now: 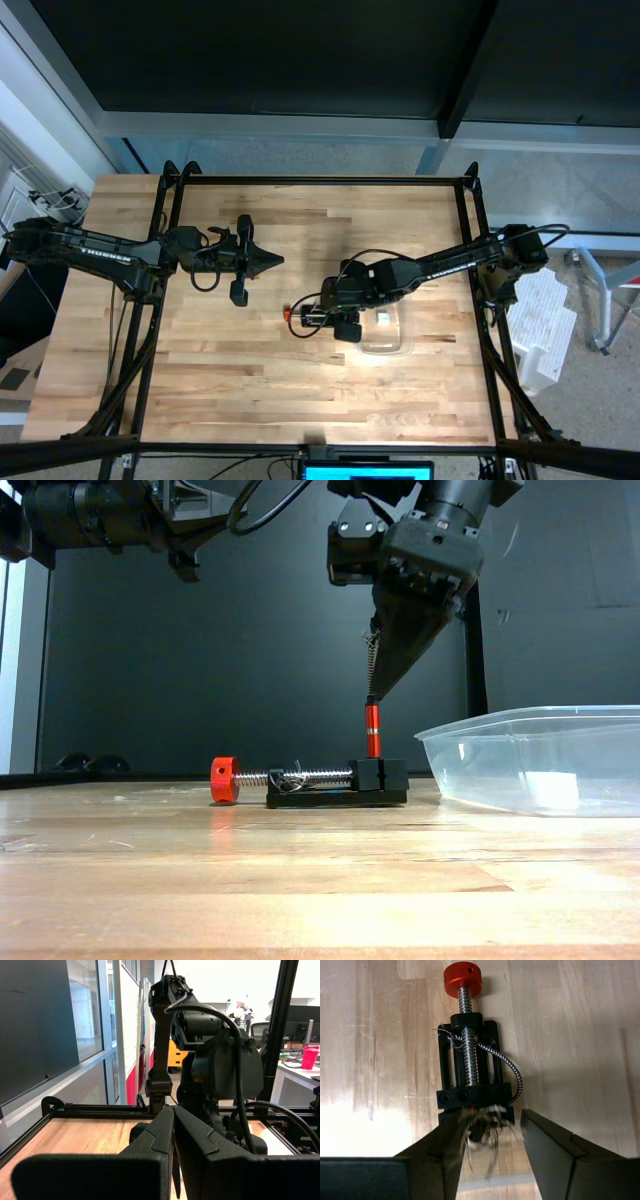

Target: Pick the RCA connector and install on taskboard

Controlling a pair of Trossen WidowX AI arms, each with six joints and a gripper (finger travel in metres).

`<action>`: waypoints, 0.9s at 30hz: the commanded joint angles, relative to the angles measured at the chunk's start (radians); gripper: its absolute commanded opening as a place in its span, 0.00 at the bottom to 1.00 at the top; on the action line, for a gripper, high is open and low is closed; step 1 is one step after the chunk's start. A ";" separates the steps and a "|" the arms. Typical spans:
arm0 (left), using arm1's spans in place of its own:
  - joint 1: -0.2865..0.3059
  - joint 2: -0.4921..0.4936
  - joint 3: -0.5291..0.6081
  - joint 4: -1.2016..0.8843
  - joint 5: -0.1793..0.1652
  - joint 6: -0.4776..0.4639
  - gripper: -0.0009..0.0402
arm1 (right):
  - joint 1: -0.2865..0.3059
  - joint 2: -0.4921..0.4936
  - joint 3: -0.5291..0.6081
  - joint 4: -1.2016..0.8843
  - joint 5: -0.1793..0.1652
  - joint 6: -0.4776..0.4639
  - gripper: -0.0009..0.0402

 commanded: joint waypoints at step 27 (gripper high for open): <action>0.000 0.000 0.000 0.000 0.000 0.000 0.02 | -0.022 -0.453 -0.215 0.129 -0.004 -0.165 0.31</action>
